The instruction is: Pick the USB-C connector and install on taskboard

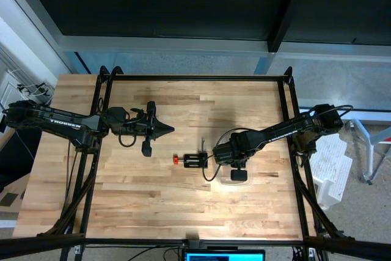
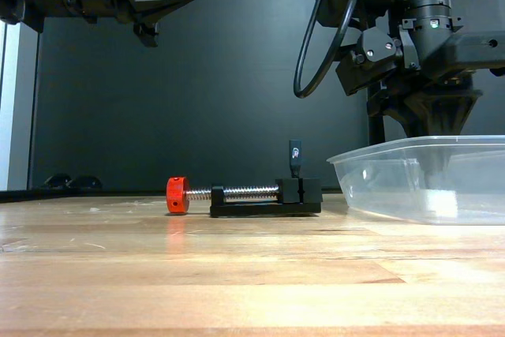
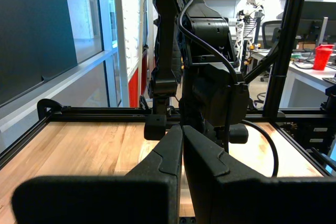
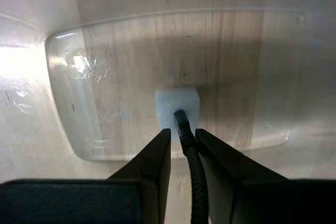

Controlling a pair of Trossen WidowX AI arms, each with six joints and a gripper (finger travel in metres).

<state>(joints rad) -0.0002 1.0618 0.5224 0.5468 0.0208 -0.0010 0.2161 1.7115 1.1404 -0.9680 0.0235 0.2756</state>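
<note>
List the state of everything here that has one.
Tray: upright, no lid.
Foam block: on tray floor.
Plug: stuck in the foam block.
Clamp: flat on the table, stalk upright.
Right end effector: down inside the tray, at the plug.
Left end effector: shut, empty, up off the table.

Tabletop: pale wood planks, with a black frame along its edges.
Taskboard: lies near the middle, orange-red tip toward the left edge.
Clear tray: just right of the taskboard.
</note>
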